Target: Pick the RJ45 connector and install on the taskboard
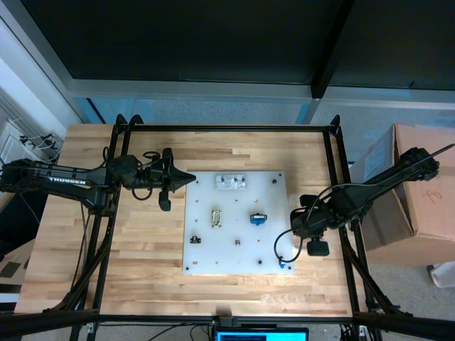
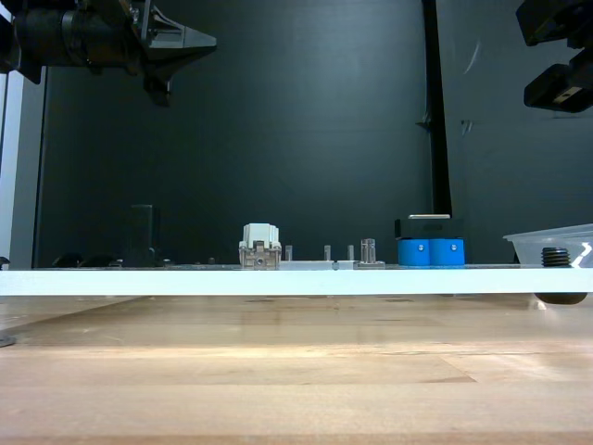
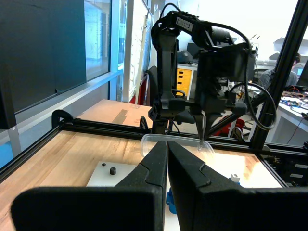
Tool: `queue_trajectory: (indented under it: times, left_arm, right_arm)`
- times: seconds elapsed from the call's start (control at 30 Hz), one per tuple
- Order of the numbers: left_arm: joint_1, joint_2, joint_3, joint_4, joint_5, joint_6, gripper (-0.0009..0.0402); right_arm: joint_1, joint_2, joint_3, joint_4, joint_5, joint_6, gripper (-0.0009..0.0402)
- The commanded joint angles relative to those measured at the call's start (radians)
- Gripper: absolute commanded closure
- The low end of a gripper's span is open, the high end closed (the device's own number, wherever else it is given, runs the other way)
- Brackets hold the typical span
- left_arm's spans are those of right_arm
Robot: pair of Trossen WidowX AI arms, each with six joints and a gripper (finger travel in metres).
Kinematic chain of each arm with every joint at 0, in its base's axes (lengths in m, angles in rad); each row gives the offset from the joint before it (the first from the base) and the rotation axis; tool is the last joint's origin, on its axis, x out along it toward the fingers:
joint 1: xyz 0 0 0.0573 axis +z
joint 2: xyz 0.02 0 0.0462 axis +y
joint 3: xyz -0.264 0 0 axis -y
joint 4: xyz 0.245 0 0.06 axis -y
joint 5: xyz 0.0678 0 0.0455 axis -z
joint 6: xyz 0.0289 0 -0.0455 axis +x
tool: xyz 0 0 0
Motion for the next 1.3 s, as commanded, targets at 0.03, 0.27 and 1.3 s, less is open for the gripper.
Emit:
queue_trajectory:
  times: [0.03, 0.27, 1.3]
  left_arm:
    - [0.0, 0.0, 0.0, 0.0, 0.0, 0.0, 0.0393]
    - [0.0, 0.0, 0.0, 0.0, 0.0, 0.0, 0.0393]
    - [0.0, 0.0, 0.0, 0.0, 0.0, 0.0, 0.0393]
  right_arm:
    - [0.024, 0.055, 0.032, 0.005, 0.006, 0.003, 0.0393]
    - [0.061, 0.164, 0.114, 0.011, 0.013, 0.028, 0.0393]
    - [0.175, 0.399, 0.353, 0.014, 0.059, 0.159, 0.0393]
